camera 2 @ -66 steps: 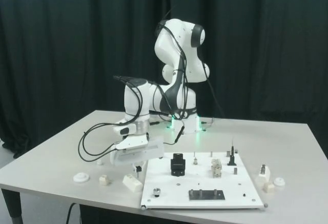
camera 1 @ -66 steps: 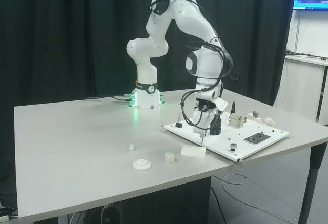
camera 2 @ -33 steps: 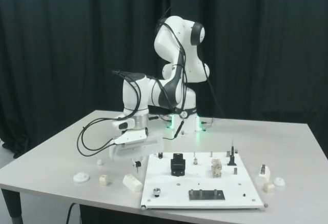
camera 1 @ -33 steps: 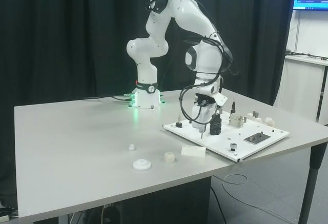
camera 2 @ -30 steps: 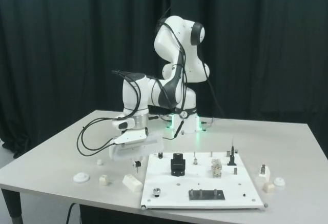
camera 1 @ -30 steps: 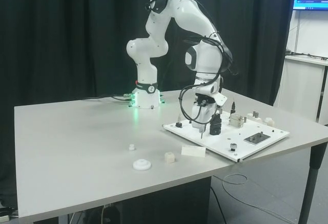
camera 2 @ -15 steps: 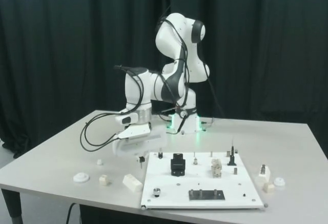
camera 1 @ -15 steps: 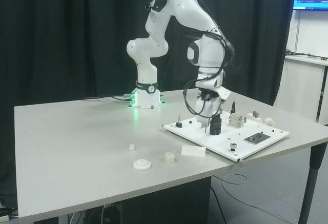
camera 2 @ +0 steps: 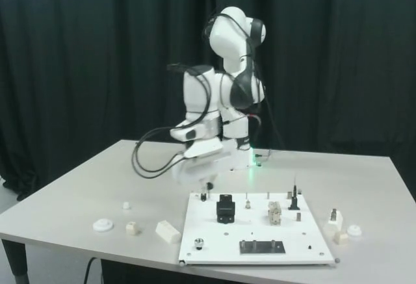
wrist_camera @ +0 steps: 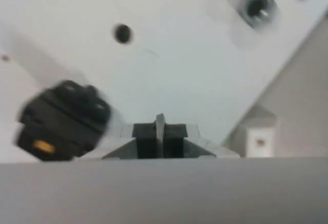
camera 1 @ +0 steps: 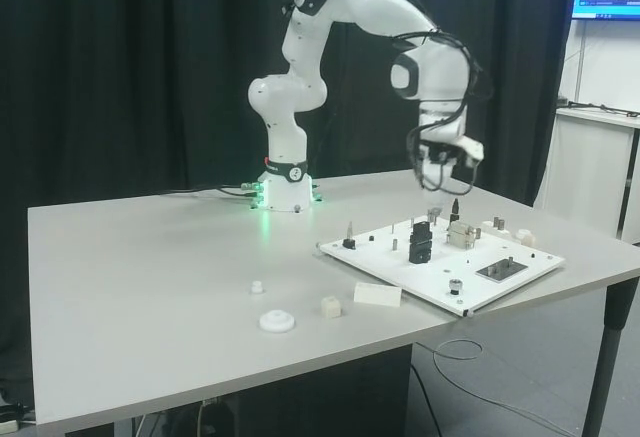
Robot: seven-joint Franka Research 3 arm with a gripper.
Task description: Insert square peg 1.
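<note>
Gripper (wrist_camera: pixel 160 137) pads pressed together with only a thin pale sliver at the seam; cannot tell whether that is a held part, certainly nothing peg-sized in there. Hanging in the air above the rear of the white board (camera 1: pixel 380 257), clear of its surface, near the black fixture (wrist_camera: pixel 61 119) in the wrist view. Same read from the second room view: gripper (camera 2: pixel 207 183) over the board's (camera 2: pixel 227 248) back corner on the robot-base side, black fixture (camera 2: pixel 225 207) just in front of it. Square peg 1 not in hand. Loose white parts all lying on the grey table (camera 1: pixel 150 257) off the board: small cube (camera 1: pixel 330 306) and long block (camera 1: pixel 377 295) just off the board's front edge, more small white pieces (camera 1: pixel 525 238) off the far side. Cannot tell which of these is square peg 1; cube is the best guess by shape. Judgement on progress: nothing done yet, no pick, no insertion, no square part visibly seated in the board. Remaining: open up, go down on the peg beside the board, grasp, carry over the matching square hole, align, press in. Target hole not identifiable from these views.
</note>
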